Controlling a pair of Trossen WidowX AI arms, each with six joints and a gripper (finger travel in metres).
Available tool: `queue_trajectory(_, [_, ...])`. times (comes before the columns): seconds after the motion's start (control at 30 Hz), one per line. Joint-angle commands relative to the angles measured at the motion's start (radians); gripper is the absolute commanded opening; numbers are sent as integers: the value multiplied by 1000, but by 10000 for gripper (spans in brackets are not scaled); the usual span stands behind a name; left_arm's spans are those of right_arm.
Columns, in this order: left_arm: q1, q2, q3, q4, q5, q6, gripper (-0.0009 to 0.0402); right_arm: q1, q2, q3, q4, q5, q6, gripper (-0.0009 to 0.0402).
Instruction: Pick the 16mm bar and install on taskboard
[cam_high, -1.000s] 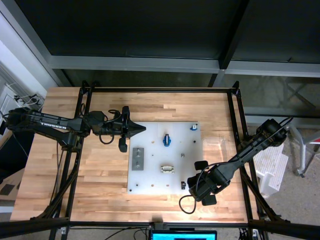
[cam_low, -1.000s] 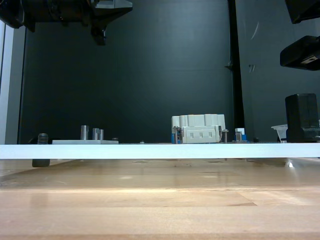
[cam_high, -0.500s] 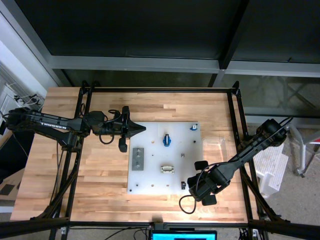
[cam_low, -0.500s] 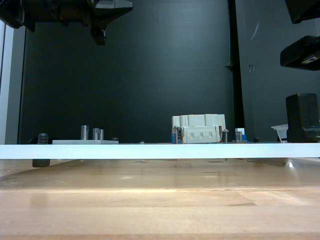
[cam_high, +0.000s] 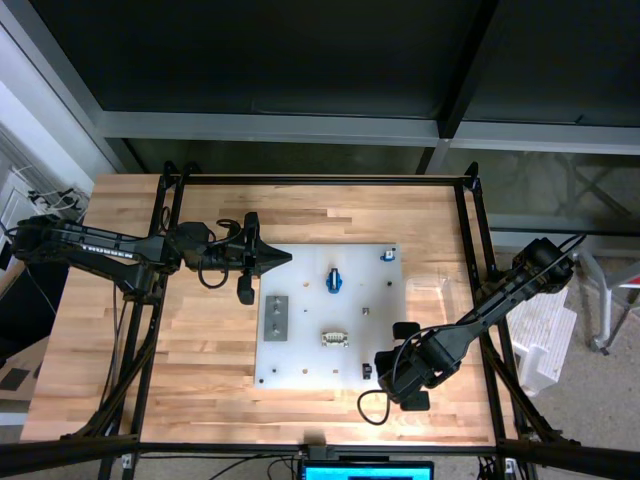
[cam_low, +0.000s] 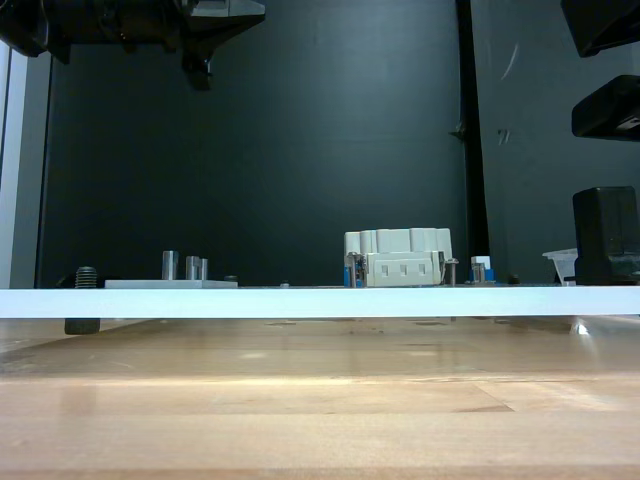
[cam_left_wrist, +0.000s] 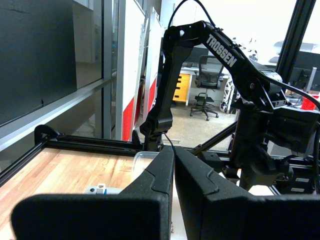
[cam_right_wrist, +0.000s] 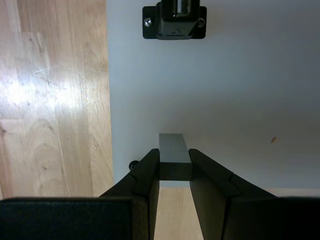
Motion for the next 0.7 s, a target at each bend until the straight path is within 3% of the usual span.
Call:
queue_trajectory(0.03, [0,0,0,0,0,0,0,0,0,1,3,2,37,11])
queue_trajectory(0.47, [0,0,0,0,0,0,0,-2,-1,1,5,6,65,180])
queue_trajectory(0.7, [0,0,0,0,0,0,0,-3,-30,16,-32,9,64,217])
